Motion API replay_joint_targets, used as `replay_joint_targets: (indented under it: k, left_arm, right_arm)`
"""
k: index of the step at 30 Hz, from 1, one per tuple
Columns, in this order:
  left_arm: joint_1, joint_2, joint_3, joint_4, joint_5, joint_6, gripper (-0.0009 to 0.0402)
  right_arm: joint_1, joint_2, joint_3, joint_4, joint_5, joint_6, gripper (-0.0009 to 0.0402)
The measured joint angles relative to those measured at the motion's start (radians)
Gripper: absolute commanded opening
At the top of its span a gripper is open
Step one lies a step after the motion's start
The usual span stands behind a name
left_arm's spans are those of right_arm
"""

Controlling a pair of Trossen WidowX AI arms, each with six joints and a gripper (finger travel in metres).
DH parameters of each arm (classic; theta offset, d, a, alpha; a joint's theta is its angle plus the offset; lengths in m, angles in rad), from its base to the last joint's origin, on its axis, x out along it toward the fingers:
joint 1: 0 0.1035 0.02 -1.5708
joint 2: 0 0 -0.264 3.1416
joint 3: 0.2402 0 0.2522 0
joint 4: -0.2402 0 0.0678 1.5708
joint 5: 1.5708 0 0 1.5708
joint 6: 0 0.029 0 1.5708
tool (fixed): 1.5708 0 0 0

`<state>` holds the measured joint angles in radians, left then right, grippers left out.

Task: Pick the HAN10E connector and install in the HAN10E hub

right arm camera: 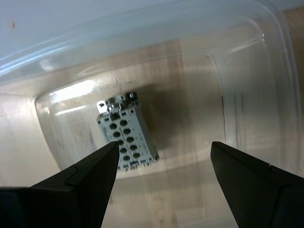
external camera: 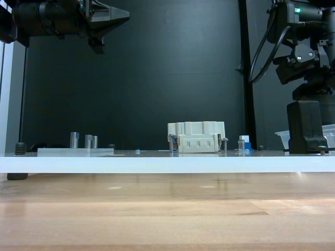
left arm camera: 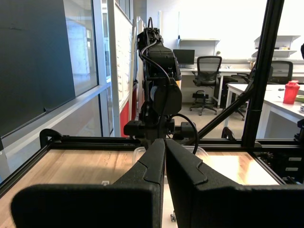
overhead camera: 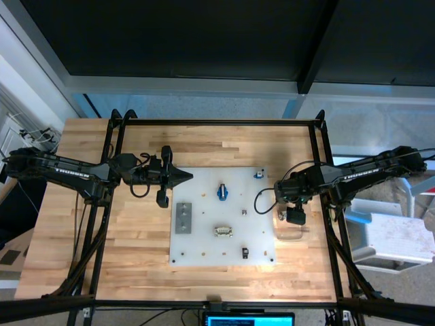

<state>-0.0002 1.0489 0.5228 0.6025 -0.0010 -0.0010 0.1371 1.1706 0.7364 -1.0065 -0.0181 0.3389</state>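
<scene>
I hover my right pincer [right arm camera: 164, 147] spread over the HAN10E connector [right arm camera: 127, 137], left pincer [left arm camera: 165, 140] pressed together well apart from it; grasping and installing remain.

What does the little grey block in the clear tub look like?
The HAN10E connector is a pale grey block with two rows of dark holes and a shiny metal tab at one end. It lies holes-up in the clear plastic tub, nothing gripping it. The open right gripper hovers above; the shut left gripper hangs high over the white plate's left edge.
</scene>
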Motion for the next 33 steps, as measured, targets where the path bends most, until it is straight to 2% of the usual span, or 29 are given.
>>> replay_joint_targets:
  k: [16, 33]
  left_arm:
    - [0.0, 0.0, 0.0, 0.0, 0.0, 0.0, 0.0]
    - [0.0, 0.0, 0.0, 0.0, 0.0, 0.0, 0.0]
  right_arm:
    - [0.01, 0.003, -0.028, 0.037, -0.004, 0.016, 0.0271]
    - [0.026, 0.1, -0.03, 0.06, -0.01, -0.017, 0.0271]
